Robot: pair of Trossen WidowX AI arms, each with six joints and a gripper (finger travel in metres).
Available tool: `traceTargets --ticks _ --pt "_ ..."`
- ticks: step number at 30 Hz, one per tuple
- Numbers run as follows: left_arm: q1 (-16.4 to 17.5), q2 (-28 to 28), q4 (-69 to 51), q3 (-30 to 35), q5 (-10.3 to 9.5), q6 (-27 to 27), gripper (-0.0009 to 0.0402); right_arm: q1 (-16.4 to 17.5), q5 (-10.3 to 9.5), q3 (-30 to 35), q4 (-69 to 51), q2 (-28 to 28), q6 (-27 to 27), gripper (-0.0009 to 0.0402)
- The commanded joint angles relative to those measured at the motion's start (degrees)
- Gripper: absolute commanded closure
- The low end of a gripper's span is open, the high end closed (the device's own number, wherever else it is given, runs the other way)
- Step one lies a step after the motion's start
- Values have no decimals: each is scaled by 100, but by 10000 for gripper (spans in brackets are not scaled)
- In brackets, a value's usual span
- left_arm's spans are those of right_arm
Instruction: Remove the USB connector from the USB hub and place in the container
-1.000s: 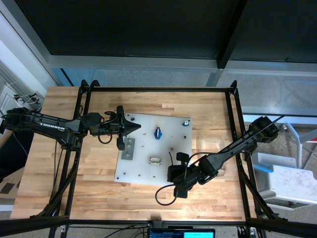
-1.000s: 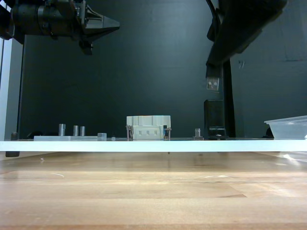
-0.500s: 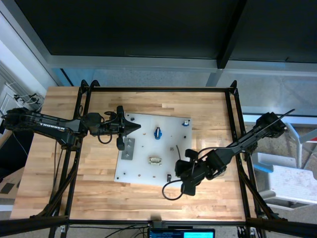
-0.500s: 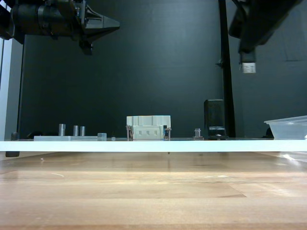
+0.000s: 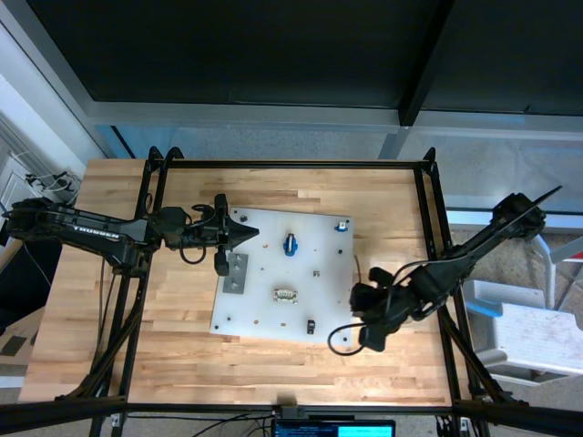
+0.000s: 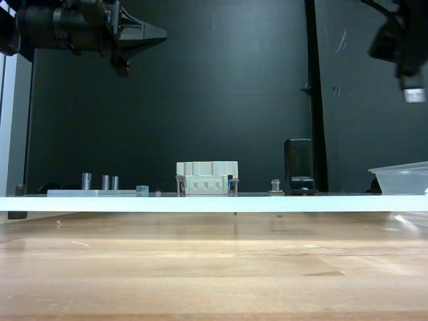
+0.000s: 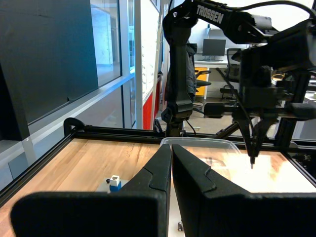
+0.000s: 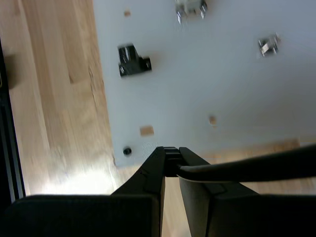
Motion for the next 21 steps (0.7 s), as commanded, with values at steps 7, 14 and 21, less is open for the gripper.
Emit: traceTargets --ticks 7,14,21 --pt "0 2 2 0 0 0 392 302 55 -446 -588 -640 610 393" --pt "0 2 2 0 0 0 392 575 52 -949 -643 -1130 1143 393" --pt "2 2 2 0 0 2 392 780 28 -1318 -699 -1491 1480 393"
